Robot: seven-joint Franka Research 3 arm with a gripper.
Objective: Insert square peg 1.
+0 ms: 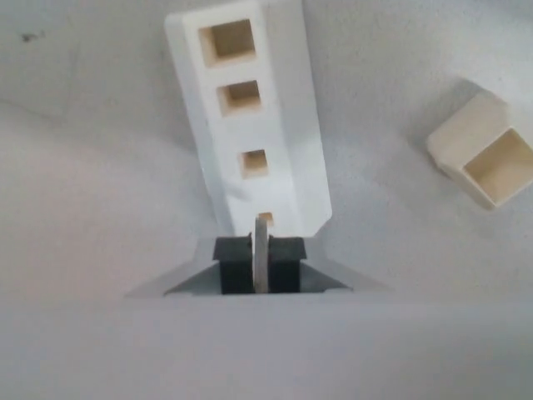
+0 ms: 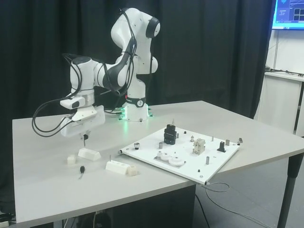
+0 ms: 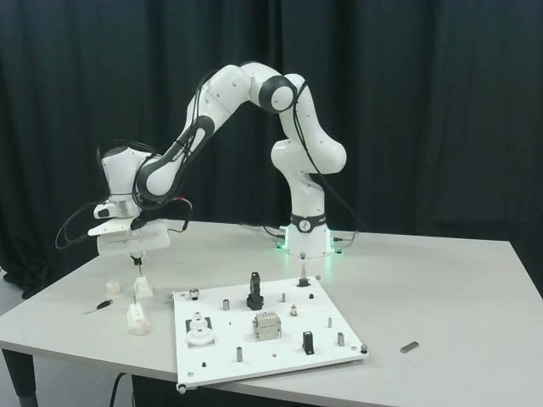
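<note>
Gripper [image 1: 261, 265] clenched on the slim square peg [image 1: 261, 254], just above the white holed block [image 1: 250, 117]; only the wrist view shows its four holes, smallest nearest the peg

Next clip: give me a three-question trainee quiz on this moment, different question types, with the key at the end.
1. True or false: the gripper holds a thin peg between its jaws.
2. How many square holes show along the top of the white block under the gripper in the wrist view?
A) two B) four C) six
3. Fill in: the peg's tip hangs over the ____ of the block's holes.

Key
1. True: the jaws are shut on the peg.
2. B: four, shrinking in size toward the gripper.
3. Smallest: the tip is above the hole nearest the gripper; whether it has entered cannot be told.
</note>
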